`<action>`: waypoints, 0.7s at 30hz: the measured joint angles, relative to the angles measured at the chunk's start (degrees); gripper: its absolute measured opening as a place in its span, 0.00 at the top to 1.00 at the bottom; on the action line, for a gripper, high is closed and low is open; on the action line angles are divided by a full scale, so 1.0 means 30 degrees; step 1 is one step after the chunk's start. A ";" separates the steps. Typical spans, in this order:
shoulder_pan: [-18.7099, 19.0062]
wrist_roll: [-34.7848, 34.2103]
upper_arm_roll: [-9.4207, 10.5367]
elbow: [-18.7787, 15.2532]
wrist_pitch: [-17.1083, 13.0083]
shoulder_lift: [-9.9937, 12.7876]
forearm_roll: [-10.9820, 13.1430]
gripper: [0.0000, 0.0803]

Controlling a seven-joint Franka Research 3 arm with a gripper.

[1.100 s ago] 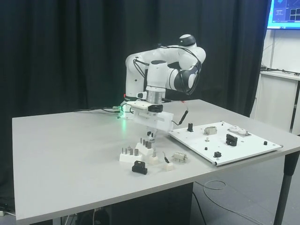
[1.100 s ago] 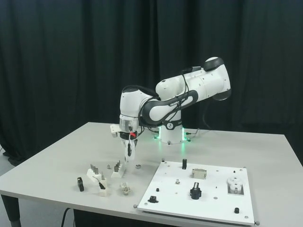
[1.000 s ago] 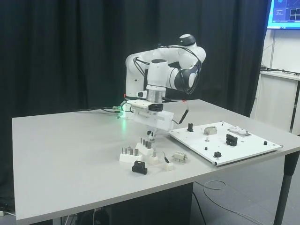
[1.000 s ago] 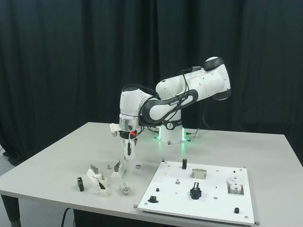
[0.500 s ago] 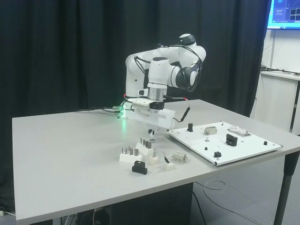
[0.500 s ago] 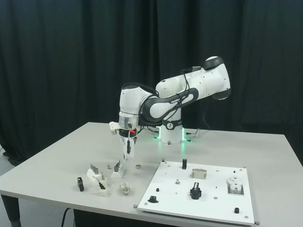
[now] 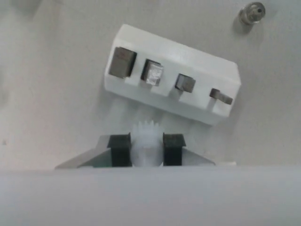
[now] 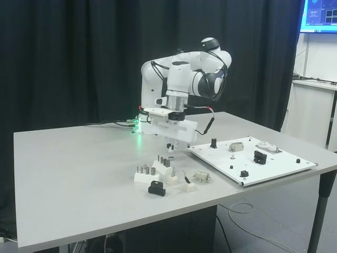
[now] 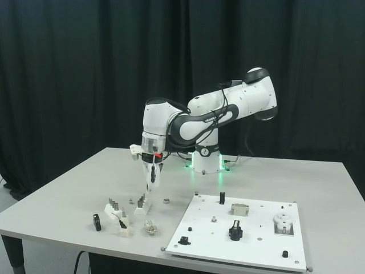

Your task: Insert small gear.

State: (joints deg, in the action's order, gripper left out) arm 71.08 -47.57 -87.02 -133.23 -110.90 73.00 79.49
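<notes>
In the wrist view the gripper (image 7: 146,149) has its two black fingers (image 7: 120,149) closed narrowly on a small white gear (image 7: 146,141), whose teeth show between the pads. So the gear is in the gripper, up in the air above the table, not on any peg.

Below it on the grey table (image 7: 47,84) lies one white block (image 7: 171,75) with four slots, each holding a grey metal piece. One small metal nut (image 7: 250,12) lies apart from the block's far corner. Neither room view shows the gear's teeth or the count of pieces in this block.

In the first room view the nearest things are one black clip (image 8: 156,187) at the table's front, then a small white block with a wire (image 8: 188,184) and one metal connector (image 8: 201,177) beside it. Behind these are two white blocks of metal pieces: a low one (image 8: 143,175) and a taller stepped one (image 8: 165,167). The gripper (image 8: 169,146) hangs just above the stepped block, not touching it.

To the side lies one white board (image 8: 253,161) carrying several small black and white fittings. The second room view looks down on the board (image 9: 239,234) more squarely and shows one white round part (image 9: 283,222) near its far end, one black knob (image 9: 235,232) in the middle, and small pegs. It also shows the nut (image 9: 166,200) between the blocks and the board.

Farthest back, the one white arm (image 9: 228,111) rises from its base (image 9: 206,161), which glows green, and bends down toward the blocks.
</notes>
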 joint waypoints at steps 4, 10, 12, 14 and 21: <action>-0.0116 0.0000 -0.0080 0.0231 0.0000 0.0000 -0.0064 0.83; -0.0216 0.0000 -0.0177 0.0518 0.0000 0.0000 -0.0198 0.83; -0.0253 0.0000 -0.0199 0.0622 0.0001 0.0000 -0.0287 0.83; -0.0287 0.0000 -0.0226 0.0734 0.0001 0.0000 -0.0396 0.83; -0.0300 0.0000 -0.0347 0.1041 0.0053 -0.0004 -0.0558 0.83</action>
State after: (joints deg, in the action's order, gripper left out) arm 70.18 -47.57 -88.06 -130.11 -110.74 72.99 77.82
